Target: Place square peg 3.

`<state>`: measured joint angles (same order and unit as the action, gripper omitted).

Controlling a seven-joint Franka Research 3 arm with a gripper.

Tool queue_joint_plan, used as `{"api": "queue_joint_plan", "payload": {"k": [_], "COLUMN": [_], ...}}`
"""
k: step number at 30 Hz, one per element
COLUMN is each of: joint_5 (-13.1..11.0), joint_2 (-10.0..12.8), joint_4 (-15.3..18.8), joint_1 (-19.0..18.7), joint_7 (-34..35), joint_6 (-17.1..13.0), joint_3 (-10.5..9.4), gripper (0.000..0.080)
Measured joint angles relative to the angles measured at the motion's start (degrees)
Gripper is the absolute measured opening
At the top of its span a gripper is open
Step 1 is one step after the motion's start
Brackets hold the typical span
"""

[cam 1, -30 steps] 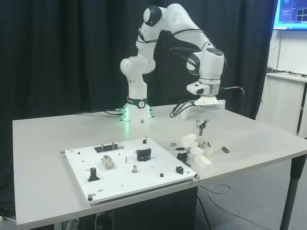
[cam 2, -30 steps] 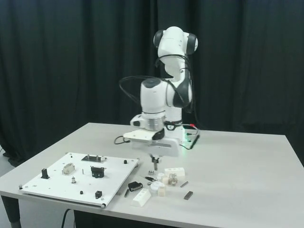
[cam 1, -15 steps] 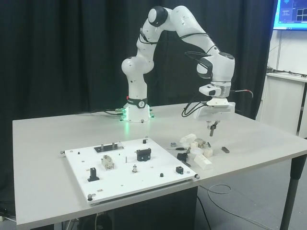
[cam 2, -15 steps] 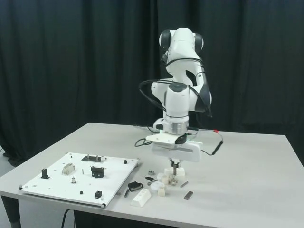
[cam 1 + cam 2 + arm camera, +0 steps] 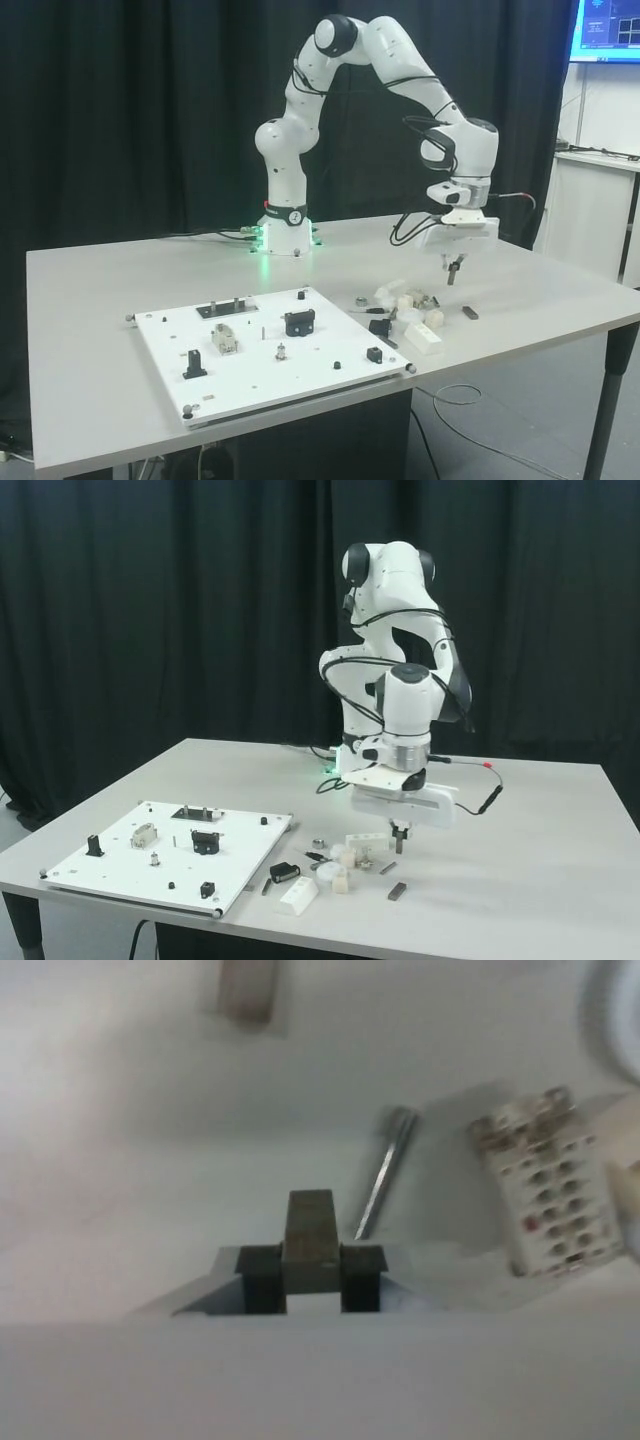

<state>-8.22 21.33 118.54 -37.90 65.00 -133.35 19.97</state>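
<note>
My gripper [image 5: 311,1278] is shut on a small dark square peg [image 5: 311,1230], which stands up between the two black fingertips. In the first room view the gripper [image 5: 453,270] hangs a little above the grey table [image 5: 100,290], just right of the heap of loose parts [image 5: 408,310]. From the second room view the gripper [image 5: 400,832] hovers over the right end of that heap [image 5: 340,865]. Below it in the wrist view lie a thin metal pin [image 5: 382,1170] and a white connector block [image 5: 545,1185] with several holes.
A short dark bar [image 5: 470,312] lies alone on the table to the right of the heap, also seen as the dark bar [image 5: 397,889] and the bar [image 5: 247,990]. The white assembly board [image 5: 250,380] with several fixtures sits at the table's front left.
The arm has swung to the right, away from the board, carrying the gripper from above the heap's middle to its right end. The fingers have stayed shut.
</note>
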Motion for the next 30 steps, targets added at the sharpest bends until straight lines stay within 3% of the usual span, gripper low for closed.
{"api": "queue_joint_plan", "payload": {"k": [24,25,30], "joint_5": [3.3,3.6,4.8], "joint_2": [0.0,0.0,0.0], "joint_4": [4.4,4.4,4.5], "joint_1": [-1.8,-1.8,-1.8], "joint_7": [6.5,6.6,7.7], "joint_6": [-4.8,-4.8,-4.9], "joint_3": [-2.59,-2.64,-2.8], "gripper": [0.0113,0.0291,0.0291]}}
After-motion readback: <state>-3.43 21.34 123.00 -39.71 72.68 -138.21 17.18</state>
